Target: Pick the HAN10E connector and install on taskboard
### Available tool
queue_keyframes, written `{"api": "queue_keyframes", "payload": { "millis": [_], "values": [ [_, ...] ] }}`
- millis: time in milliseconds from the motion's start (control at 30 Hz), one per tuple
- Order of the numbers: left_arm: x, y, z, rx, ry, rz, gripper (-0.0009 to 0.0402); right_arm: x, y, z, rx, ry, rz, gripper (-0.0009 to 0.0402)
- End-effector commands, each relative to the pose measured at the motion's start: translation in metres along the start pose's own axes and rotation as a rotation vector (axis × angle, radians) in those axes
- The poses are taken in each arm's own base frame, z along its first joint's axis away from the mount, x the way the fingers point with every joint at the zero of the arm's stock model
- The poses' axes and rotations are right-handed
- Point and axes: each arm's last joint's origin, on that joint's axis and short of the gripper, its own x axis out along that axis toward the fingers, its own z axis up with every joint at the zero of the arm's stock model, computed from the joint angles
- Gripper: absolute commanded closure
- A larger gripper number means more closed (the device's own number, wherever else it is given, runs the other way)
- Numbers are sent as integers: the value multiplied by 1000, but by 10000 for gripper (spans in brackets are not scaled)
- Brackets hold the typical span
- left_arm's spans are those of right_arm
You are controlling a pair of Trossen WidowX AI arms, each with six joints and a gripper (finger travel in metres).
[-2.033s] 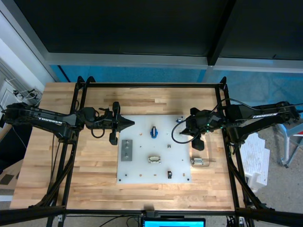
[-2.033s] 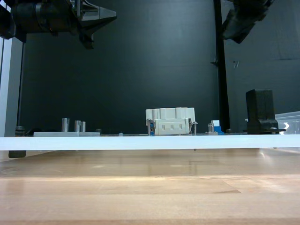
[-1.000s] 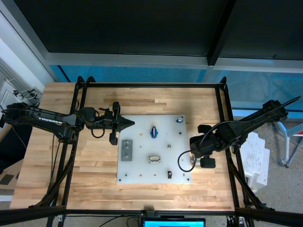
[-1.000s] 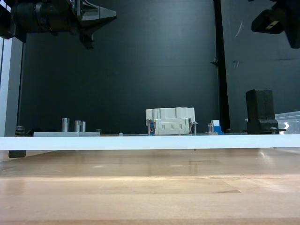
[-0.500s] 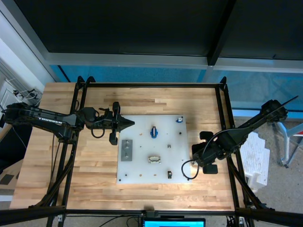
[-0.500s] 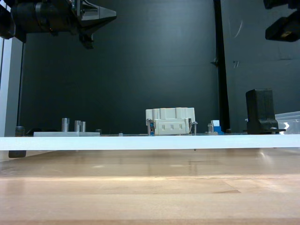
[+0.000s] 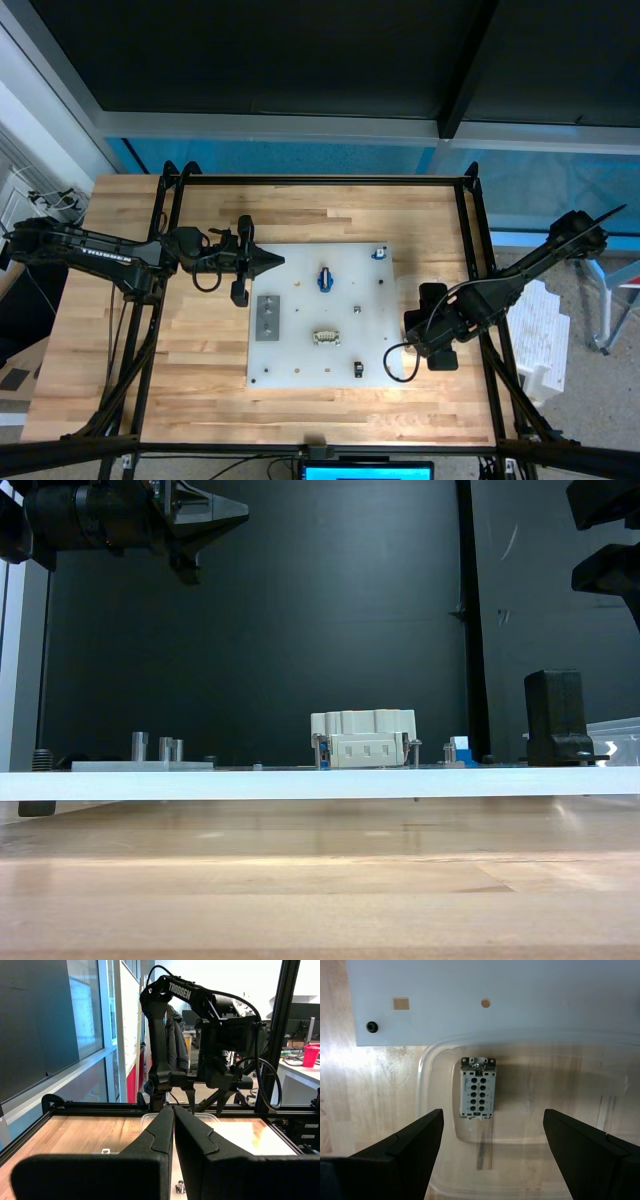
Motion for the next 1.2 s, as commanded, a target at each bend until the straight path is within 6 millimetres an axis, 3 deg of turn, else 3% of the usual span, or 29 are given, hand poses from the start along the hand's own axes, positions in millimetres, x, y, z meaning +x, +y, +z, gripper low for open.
{"api": "queue_keyframes", "payload": {
  "millis": [33,1200],
  "values": [
    [0,0,0,0,0,0,392,4,1,0,-2,8,-6,114],
    [0,0,0,0,0,0,392,50,4,-8,9,27,13,113]
  ]
}}
